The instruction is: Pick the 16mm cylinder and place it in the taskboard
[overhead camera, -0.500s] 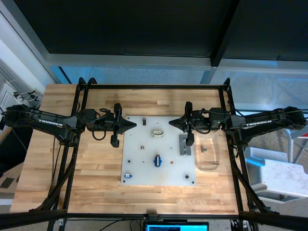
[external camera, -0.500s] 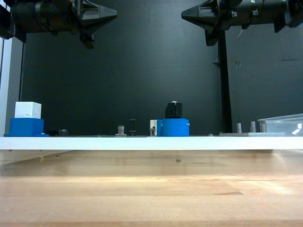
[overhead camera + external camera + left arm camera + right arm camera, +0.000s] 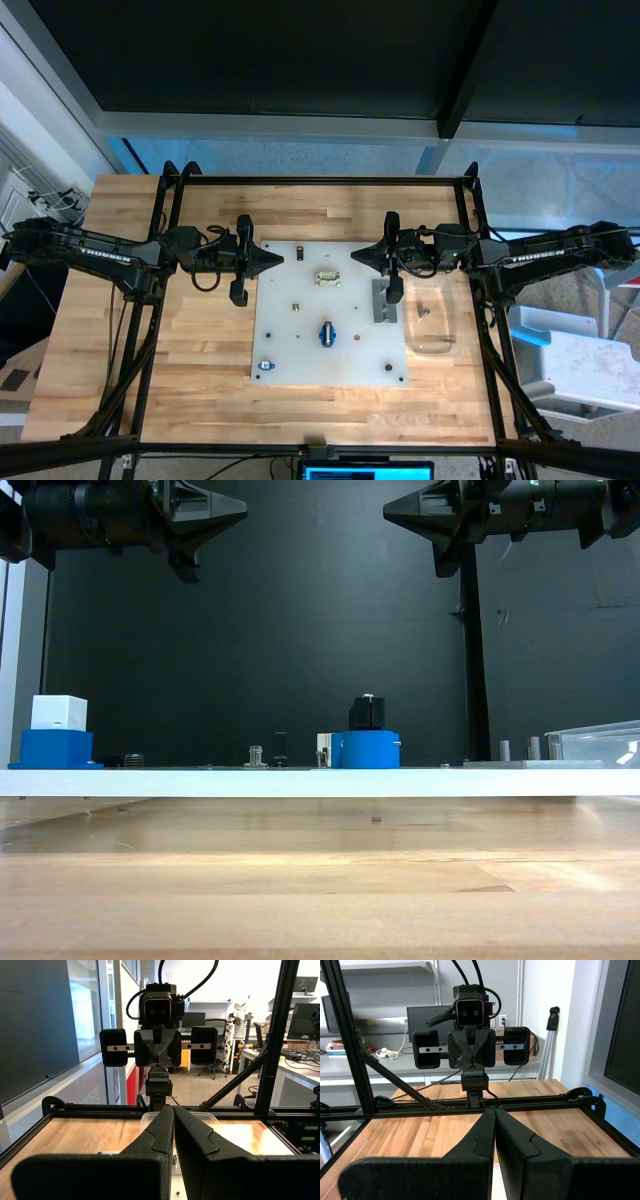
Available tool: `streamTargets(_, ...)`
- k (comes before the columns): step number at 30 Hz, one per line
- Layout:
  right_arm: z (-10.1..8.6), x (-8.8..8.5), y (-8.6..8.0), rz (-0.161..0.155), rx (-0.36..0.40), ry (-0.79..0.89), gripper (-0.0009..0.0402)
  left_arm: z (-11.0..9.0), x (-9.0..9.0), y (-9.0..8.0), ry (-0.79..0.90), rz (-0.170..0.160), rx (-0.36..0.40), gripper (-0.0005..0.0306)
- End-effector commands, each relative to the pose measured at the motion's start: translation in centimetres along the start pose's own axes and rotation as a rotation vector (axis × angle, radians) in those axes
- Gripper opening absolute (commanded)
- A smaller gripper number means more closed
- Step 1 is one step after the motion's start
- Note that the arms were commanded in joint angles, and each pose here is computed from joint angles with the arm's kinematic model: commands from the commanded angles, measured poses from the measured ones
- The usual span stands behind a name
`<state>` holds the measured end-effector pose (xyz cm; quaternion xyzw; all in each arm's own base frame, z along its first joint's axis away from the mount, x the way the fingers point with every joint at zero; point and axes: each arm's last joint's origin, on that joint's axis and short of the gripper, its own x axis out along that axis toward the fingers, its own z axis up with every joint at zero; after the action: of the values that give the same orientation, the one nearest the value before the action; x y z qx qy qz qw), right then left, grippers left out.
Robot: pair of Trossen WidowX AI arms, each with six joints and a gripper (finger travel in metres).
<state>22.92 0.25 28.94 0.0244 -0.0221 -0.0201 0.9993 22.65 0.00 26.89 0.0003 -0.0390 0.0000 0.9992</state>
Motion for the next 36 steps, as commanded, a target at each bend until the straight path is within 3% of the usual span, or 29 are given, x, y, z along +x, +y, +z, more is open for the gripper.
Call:
streamTargets(1,0.1,-0.1,0.0,0.000,0.018,-0.001,0.0000,0.0,0.0,0.0,0.000,0.000,0.000,0.0000)
streamTargets(6,-0.1,-0.1,0.0,-0.001,0.064,0.037,0.0000,0.0,0.0,0.0,0.000,0.000,0.000,0.0000)
streamTargets(16,1.2,0.0,0.2,-0.006,0.065,0.269,0.0000,0.0,0.0,0.0,0.000,0.000,0.000,0.0000)
streamTargets(26,2.4,-0.7,0.4,-0.027,0.084,0.462,0.0000,0.0,0.0,0.0,0.000,0.000,0.000,0.0000)
streamTargets(36,2.4,-1.6,0.5,-0.063,0.149,0.631,0.0000,0.0,0.0,0.0,0.000,0.000,0.000,0.0000)
